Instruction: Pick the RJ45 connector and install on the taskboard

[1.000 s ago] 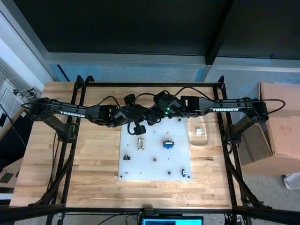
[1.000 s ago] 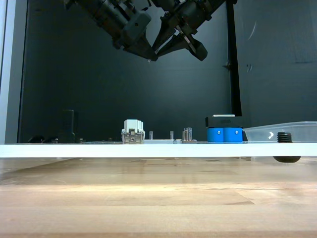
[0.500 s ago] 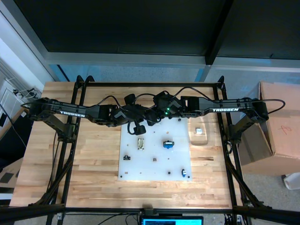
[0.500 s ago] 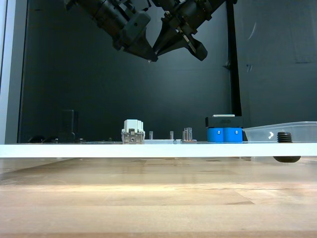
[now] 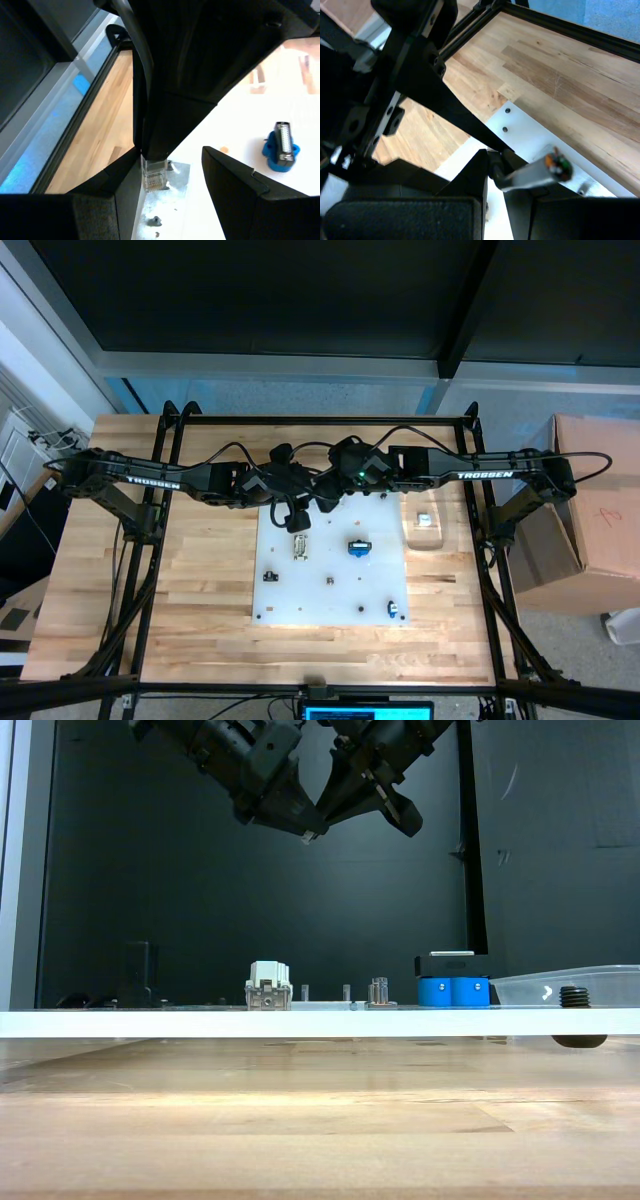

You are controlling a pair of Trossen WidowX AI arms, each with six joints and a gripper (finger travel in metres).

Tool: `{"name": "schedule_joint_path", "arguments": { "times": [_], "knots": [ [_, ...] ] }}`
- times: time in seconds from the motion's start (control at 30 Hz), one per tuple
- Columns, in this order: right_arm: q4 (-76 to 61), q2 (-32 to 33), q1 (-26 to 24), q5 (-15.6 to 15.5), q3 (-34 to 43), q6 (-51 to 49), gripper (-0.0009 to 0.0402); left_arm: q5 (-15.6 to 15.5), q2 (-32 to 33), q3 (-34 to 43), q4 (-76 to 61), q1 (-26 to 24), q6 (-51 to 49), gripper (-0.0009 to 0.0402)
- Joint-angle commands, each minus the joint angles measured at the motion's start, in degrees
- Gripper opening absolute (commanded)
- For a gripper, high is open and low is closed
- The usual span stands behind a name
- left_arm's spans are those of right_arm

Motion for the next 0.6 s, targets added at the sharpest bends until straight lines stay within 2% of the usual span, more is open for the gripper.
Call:
{"name": "schedule_joint_path", "arguments": {
  "times": [0.03, 0.1, 0.2, 0.33, 0.43, 0.57, 0.6],
  "knots": [
    [-5.4, -1.4, 0.5, 0.8, 0.0, -1.2, 0.0, 1.6, 0.1, -0.1, -1.2, 0.0, -1.2, 0.0145],
    [-8.6, -2.1, 1.1, 1.8, 0.0, -1.1, 0.0, 2.3, -0.1, -0.1, -1.3, 0.0, -1.4, 0.0137],
    [-11.7, -3.6, 2.9, 5.8, -0.6, -1.3, 0.0, 3.7, -0.3, -0.1, -1.3, 0.0, -2.3, 0.0126],
    [-12.7, -6.8, 5.1, 5.9, -2.6, -2.4, 0.0, 6.1, -0.6, -0.1, -1.0, 0.0, -3.2, 0.0115],
    [-14.7, -9.5, 6.6, 4.7, -4.5, -2.1, 0.0, 8.7, -0.6, -0.1, 0.6, 0.0, -3.6, 0.0109],
    [-16.0, -14.2, 8.6, 0.1, -9.0, -2.8, 0.0, 13.1, -0.6, -0.1, 3.9, 0.0, -5.0, 0.0103],
    [-15.7, -15.5, 9.2, -2.1, -10.4, -4.3, 0.0, 13.8, -0.6, -0.1, 4.7, 0.0, -5.3, 0.0101]
  ]
}}
